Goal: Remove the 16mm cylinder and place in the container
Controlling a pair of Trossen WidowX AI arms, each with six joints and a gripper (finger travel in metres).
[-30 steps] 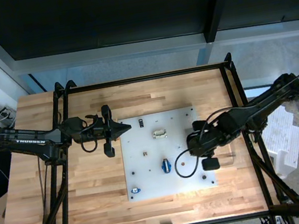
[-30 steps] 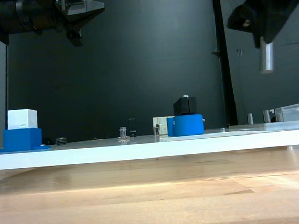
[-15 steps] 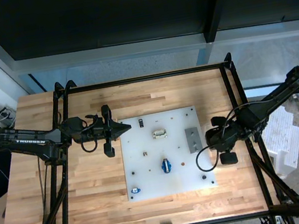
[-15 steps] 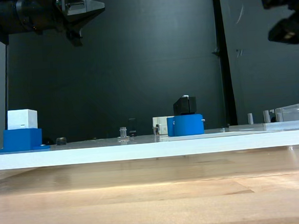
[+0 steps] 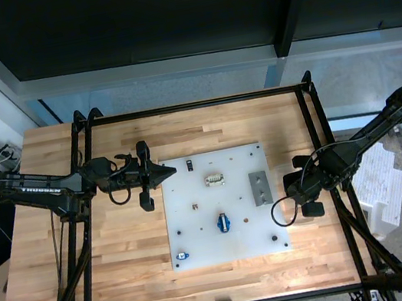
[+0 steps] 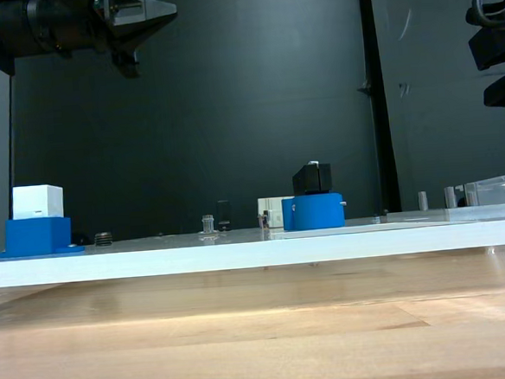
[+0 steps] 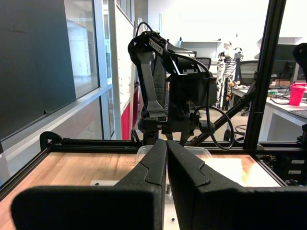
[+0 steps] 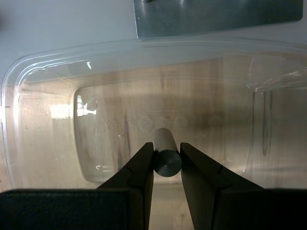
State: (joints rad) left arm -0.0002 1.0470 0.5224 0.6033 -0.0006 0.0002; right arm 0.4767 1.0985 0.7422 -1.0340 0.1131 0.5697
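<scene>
The 16mm cylinder (image 8: 165, 145), a short silvery rod, is held upright between the fingers of my right gripper (image 8: 166, 163), which is shut on it. It hangs above the container (image 8: 43, 96), a clear tub whose floor lies right below the rod. In the high view my right gripper (image 5: 302, 188) is just past the right edge of the white board (image 5: 200, 232). The container's rim (image 6: 495, 191) shows at the low view's right. My left gripper (image 5: 169, 171) hovers at the board's left edge, shut and holding nothing.
On the board stand a grey block (image 5: 260, 187), a blue knob (image 5: 222, 223) and a small blue base with a white cube (image 6: 36, 224). Black frame rails (image 5: 316, 138) run along the table's sides. The right arm's cable (image 5: 280, 213) loops over the board's right edge.
My right gripper has carried the cylinder to the right, from above the board to above the container. The left arm has not moved.
</scene>
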